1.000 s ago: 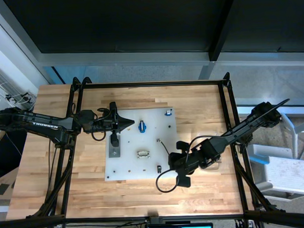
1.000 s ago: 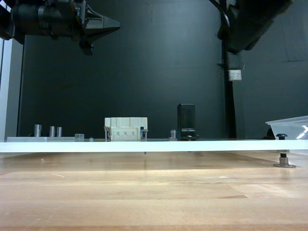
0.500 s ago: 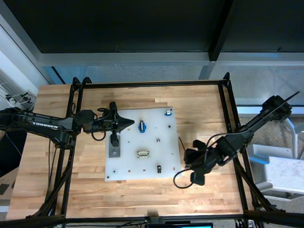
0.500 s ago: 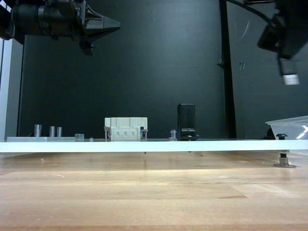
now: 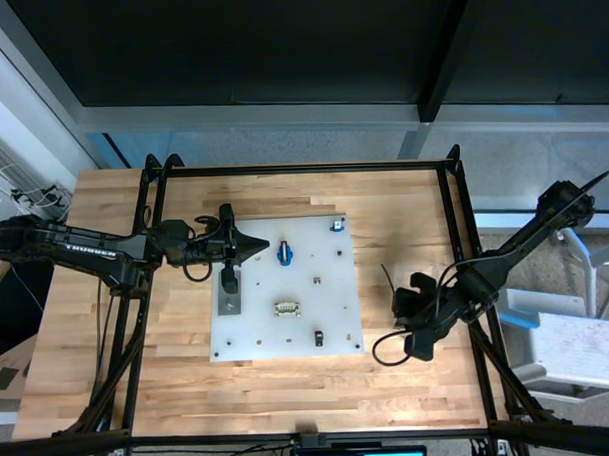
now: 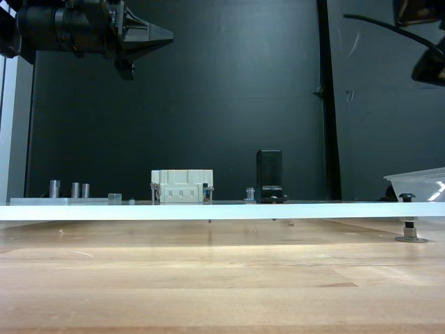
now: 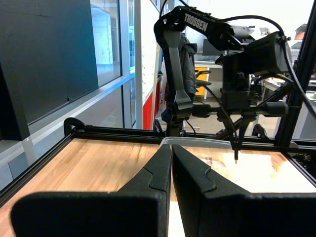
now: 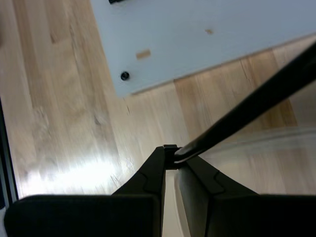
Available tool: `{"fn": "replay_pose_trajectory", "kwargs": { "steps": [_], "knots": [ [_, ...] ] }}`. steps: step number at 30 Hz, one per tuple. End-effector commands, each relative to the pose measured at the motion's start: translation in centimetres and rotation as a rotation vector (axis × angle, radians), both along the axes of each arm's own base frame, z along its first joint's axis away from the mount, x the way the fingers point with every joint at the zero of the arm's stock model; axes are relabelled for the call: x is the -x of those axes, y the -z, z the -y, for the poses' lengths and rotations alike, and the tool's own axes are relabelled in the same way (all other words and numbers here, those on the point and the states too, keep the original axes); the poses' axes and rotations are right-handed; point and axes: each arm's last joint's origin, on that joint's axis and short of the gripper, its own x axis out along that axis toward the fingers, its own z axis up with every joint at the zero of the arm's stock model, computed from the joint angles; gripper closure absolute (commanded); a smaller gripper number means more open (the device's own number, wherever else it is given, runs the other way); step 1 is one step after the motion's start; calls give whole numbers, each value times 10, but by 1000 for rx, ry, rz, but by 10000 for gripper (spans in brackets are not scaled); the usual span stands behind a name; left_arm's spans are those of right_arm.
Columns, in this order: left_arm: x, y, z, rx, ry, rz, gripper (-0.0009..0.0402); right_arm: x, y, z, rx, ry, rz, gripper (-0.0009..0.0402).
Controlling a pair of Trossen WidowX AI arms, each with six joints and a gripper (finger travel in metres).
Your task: Remove the USB connector from the USB hub and place in the container
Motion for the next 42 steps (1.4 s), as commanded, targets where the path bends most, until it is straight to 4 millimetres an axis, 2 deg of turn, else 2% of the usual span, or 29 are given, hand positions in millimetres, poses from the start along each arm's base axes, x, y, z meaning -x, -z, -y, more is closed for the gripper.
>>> {"fn": "replay_pose_trajectory", "kwargs": {
  "steps": [1,14,22,37,42],
  "knots": [
    [0,0,0,0,0,0,392,9,1,2,-6,5,-9,393],
    [0,0,0,0,0,0,392,44,19,7,-64,56,-54,393],
    [0,0,0,0,0,0,392,59,30,9,-88,72,-76,393],
    [0,0,0,0,0,0,392,65,34,12,-84,67,-86,393],
    [0,0,0,0,0,0,392,65,34,12,-85,67,-86,376]
  ]
}}
